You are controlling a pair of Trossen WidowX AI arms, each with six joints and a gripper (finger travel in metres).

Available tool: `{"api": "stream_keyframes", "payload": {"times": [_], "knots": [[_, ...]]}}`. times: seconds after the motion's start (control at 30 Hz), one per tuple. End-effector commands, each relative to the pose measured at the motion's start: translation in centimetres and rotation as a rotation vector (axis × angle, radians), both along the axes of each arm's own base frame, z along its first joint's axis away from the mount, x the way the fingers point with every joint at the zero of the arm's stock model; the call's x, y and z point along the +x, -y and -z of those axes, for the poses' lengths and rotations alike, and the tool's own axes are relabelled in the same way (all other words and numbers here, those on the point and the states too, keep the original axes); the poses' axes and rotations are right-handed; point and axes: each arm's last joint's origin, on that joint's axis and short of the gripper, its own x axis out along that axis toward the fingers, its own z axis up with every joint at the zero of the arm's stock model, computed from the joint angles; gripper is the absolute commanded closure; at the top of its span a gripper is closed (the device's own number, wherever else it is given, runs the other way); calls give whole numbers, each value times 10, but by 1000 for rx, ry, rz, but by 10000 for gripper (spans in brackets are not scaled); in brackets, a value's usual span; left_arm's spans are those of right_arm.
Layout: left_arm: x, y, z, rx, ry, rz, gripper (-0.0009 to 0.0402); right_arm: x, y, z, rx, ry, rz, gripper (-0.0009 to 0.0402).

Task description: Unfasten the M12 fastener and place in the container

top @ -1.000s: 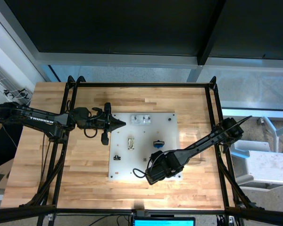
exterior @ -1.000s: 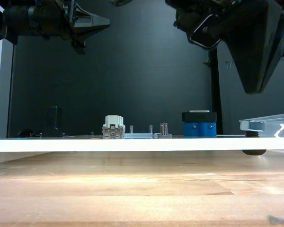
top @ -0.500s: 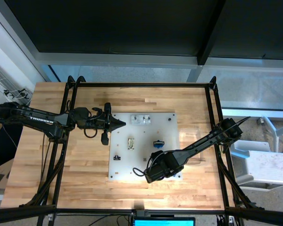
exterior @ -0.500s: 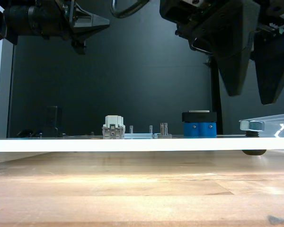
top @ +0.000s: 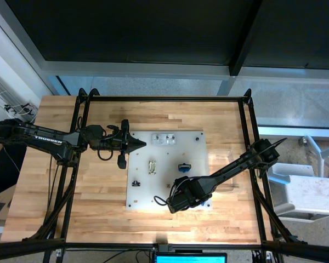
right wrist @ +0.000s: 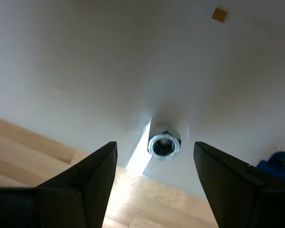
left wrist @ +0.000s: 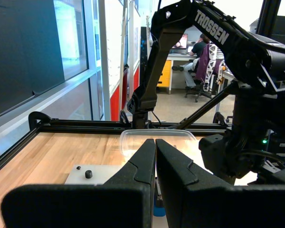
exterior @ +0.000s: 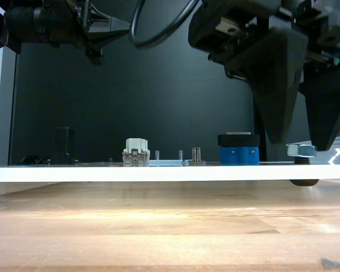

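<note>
The silver M12 nut (exterior: 301, 150) sits on its black ribbed stud (exterior: 301, 161) at the white board's (top: 148, 192) near right edge. My right gripper (exterior: 298, 144) hangs open straight above it, one finger to each side, tips about level with the nut's top. In the right wrist view the nut (right wrist: 164, 145) lies centred between the fingers (right wrist: 88, 187) of the right gripper (right wrist: 155, 144). In the high view the right gripper (top: 178, 200) hides the nut. The clear container (top: 228, 178) stands just right of the board. My left gripper (top: 138, 143) hovers shut near the board's far left.
On the board stand a blue block (exterior: 238, 149), a grey connector (exterior: 136, 152) and small silver posts (exterior: 196, 154). A black frame (top: 164, 99) rings the wooden table. The left wrist view shows the container (left wrist: 156, 137) beyond the left gripper (left wrist: 155, 141).
My right gripper has opened its fingers and come down toward the nut, shifting slightly left in the high view. The left arm and the nut have not moved.
</note>
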Motion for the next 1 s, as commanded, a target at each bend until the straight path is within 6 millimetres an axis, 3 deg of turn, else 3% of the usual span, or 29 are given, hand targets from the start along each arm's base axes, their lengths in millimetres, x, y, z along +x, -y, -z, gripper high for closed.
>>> {"api": "stream_keyframes", "payload": {"times": [0.03, 0.6, 1.0], "knots": [[0, 0, 0, 0, 0, 0, 393, 0, 1, 1, -2, -3, 4, 192], [0, 0, 0, 0, 0, 0, 393, 0, 4, 6, -5, -1, -14, 271], [0, 0, 0, 0, 0, 0, 393, 0, 4, 6, -2, -2, -56, 361]]}}
